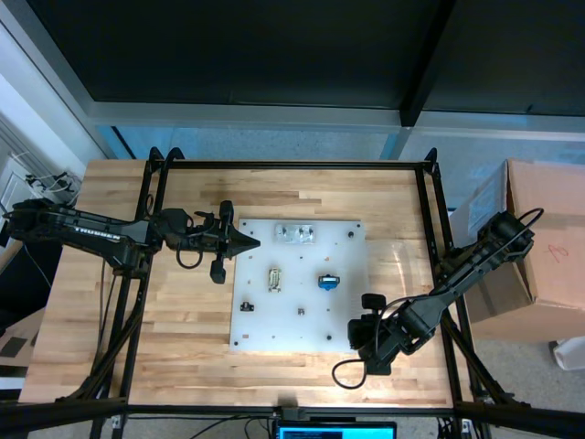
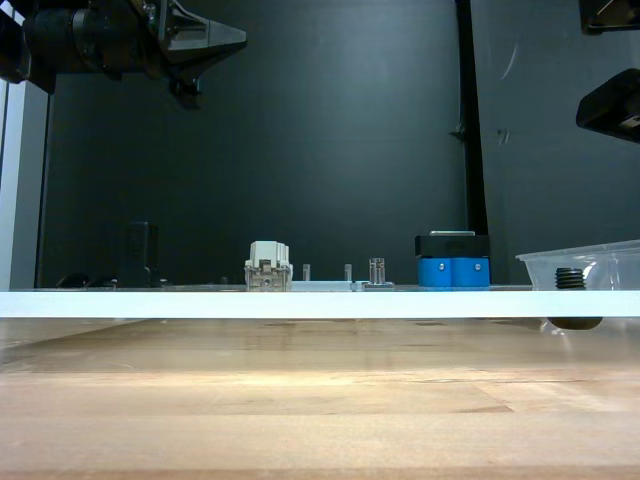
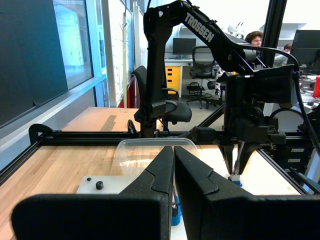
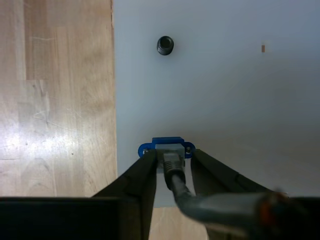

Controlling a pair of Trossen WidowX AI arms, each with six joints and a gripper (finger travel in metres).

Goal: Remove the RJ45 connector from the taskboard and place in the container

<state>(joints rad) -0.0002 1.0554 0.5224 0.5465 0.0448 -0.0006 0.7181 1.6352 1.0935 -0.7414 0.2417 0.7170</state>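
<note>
RJ45 connector: I read it as seated in its blue mount at the near right corner of the taskboard. Its cable runs back between the jaws toward the wrist camera.
Right gripper: down at the connector, jaws apart, one on each side, not clamped on it as far as I can see.
Left gripper: high over the board's left edge, jaws together on nothing.
Container: a clear tub, well apart from the connector.
Risk, latch: if I close on the plug body and miss the release tab, my pull would likely drag the mount or lift the board off the counter.
Risk, cable: it lies close beside one jaw, so closing could pinch the cable instead and let the plug slip.
Risk, carry: the trailing cable could snag other board parts on the way to the container.
</note>
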